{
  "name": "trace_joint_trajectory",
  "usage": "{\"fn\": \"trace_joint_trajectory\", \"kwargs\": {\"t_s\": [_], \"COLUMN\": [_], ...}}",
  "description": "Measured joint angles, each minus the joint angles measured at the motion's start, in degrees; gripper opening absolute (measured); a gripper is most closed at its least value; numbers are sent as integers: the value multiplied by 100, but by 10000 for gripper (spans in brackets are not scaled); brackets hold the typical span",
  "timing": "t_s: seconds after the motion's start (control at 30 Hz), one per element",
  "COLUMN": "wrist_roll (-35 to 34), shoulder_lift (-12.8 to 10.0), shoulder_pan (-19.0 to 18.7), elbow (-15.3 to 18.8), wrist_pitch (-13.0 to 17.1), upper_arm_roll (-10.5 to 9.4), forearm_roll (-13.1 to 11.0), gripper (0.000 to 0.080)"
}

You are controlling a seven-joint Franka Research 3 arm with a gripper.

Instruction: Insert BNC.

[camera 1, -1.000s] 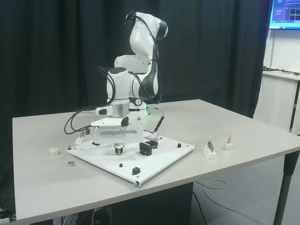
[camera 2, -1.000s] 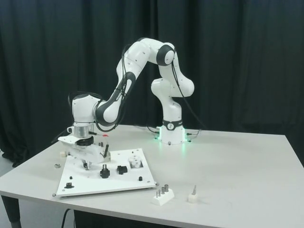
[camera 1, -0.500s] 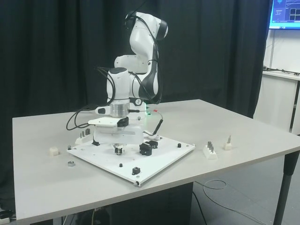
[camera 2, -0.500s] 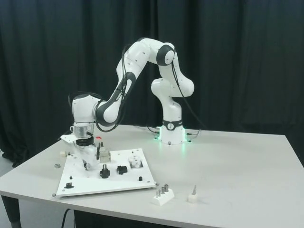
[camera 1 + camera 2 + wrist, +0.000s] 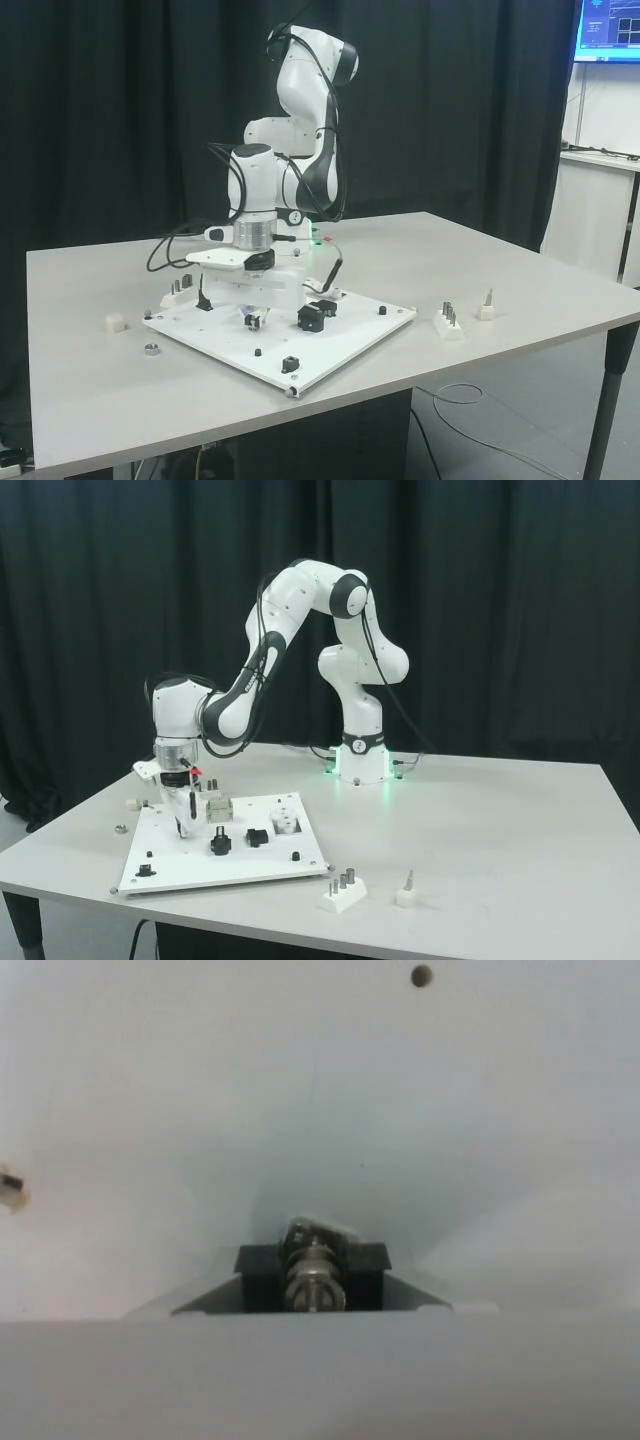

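The grey table (image 5: 420,260) carries the white Franka arm (image 5: 300,610), bent over and reaching low to a white task board (image 5: 340,335) near the table's front. The gripper (image 5: 254,318) hangs just above the board, and from the wrist view its fingers are closed on the metal BNC connector (image 5: 315,1275), which stands upright against a black holder (image 5: 365,1260), right over the white board surface. A black fixture (image 5: 312,317) sits on the board just beside the gripper, and a smaller black block (image 5: 290,363) lies near the board's front corner. Off the board, a white pin holder (image 5: 449,322) stands well apart on the table.
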State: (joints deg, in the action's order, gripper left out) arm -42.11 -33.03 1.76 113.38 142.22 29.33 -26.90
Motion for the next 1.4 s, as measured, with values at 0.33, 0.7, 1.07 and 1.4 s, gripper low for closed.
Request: {"fn": "trace_joint_trajectory", "kwargs": {"t_s": [0.33,0.7,1.07,1.4], "wrist_roll": [-1093,-2615,-3770,-4641], "shoulder_lift": [2,-2,-16,-10], "shoulder_pan": [-17,-88,-95,-111], "elbow": [41,55,54,50], "wrist_pitch": [93,108,139,135], "upper_arm_roll": [0,56,55,67], "forearm_roll": [0,55,58,103], "gripper": [121,121,121,121]}}
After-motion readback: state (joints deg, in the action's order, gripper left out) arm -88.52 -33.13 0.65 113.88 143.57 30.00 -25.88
